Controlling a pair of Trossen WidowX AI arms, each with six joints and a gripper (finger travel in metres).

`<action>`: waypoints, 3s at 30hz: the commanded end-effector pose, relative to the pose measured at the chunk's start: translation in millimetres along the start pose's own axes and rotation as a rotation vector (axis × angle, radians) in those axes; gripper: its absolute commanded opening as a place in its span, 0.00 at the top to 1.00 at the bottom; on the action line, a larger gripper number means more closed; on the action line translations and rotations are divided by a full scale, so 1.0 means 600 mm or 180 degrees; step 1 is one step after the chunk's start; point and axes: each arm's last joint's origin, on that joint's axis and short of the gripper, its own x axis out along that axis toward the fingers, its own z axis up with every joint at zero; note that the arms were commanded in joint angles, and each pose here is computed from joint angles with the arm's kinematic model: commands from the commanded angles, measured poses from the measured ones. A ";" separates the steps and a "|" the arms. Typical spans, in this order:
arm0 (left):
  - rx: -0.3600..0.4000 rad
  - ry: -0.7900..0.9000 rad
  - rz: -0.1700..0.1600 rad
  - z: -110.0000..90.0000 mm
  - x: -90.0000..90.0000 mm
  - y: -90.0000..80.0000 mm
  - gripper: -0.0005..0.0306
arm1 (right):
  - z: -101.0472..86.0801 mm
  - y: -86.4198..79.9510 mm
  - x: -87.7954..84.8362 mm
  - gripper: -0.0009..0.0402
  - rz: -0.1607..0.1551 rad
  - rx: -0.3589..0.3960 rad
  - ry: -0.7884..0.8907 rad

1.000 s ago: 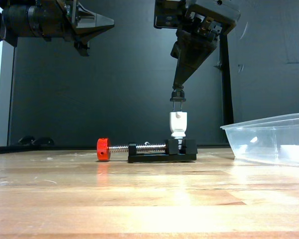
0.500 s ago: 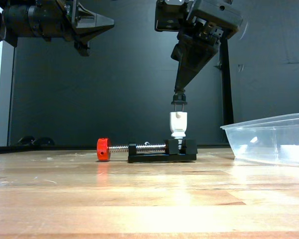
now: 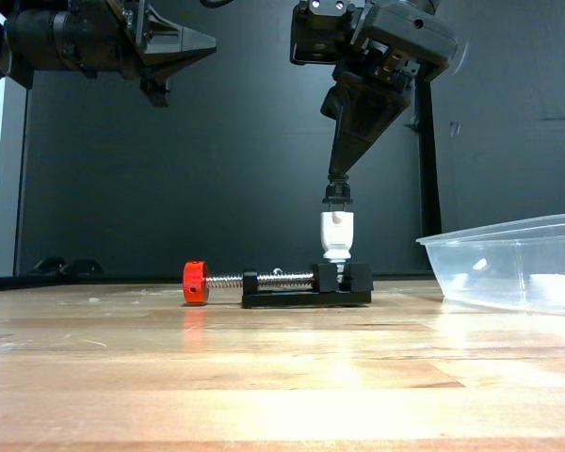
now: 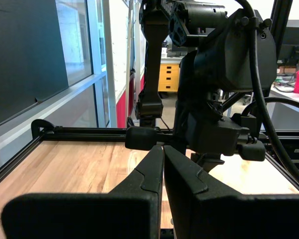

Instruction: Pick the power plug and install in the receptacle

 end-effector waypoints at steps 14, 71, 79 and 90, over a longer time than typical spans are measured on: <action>0.0001 -0.0002 -0.0001 0.000 0.000 0.000 0.98 | -0.013 0.001 0.020 0.98 0.0000 0.0041 0.0029; 0.0001 -0.0001 -0.0001 0.000 0.000 0.000 0.98 | -0.017 0.003 0.021 0.69 0.0066 0.0080 -0.0064; 0.0001 -0.0001 -0.0001 0.000 0.000 0.000 0.98 | -0.018 -0.002 -0.006 0.57 0.0115 0.0101 -0.0159; 0.0001 -0.0013 -0.0001 0.001 0.000 0.000 0.98 | -0.023 -0.013 -0.062 0.56 0.0224 0.0139 -0.0378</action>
